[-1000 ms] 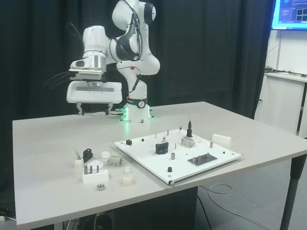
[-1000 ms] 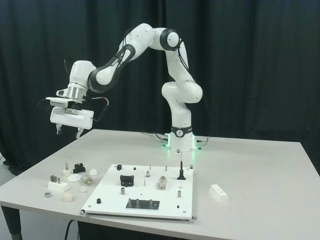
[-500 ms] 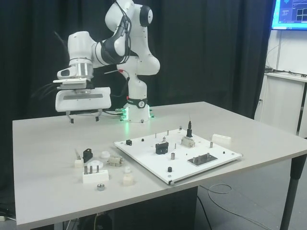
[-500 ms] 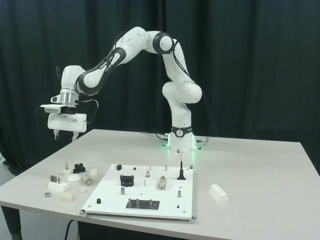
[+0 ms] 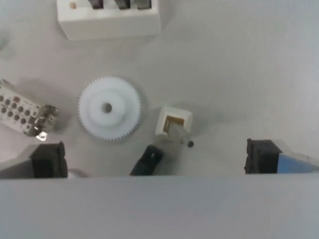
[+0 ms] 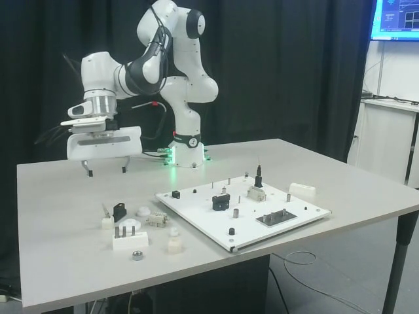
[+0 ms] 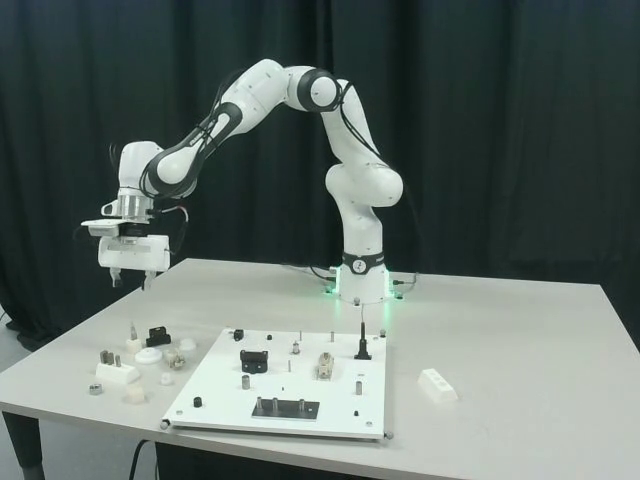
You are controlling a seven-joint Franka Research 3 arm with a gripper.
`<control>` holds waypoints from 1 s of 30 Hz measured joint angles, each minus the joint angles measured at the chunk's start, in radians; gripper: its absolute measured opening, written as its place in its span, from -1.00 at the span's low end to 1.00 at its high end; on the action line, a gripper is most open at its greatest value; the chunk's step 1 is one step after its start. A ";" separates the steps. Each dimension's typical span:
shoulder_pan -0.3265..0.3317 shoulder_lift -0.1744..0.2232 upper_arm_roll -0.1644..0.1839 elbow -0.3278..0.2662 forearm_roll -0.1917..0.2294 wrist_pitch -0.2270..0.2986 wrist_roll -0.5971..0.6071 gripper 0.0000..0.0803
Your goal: Pick Ethernet.
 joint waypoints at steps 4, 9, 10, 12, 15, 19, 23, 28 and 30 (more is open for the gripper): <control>-0.012 0.009 0.000 0.000 0.014 -0.007 0.001 0.99; -0.027 0.021 -0.001 0.001 0.044 -0.014 0.002 0.99; -0.029 0.024 -0.001 0.002 0.050 -0.017 0.003 0.99; -0.034 0.031 -0.001 0.004 0.064 -0.021 0.011 0.99; -0.039 0.042 -0.002 0.008 0.085 -0.025 0.020 0.99; -0.042 0.059 -0.003 0.018 0.102 -0.032 0.026 0.99; -0.042 0.080 -0.006 0.029 0.117 -0.042 0.028 0.99; -0.042 0.108 -0.009 0.047 0.122 -0.047 0.028 0.99; -0.042 0.119 -0.009 0.054 0.125 -0.047 0.028 0.99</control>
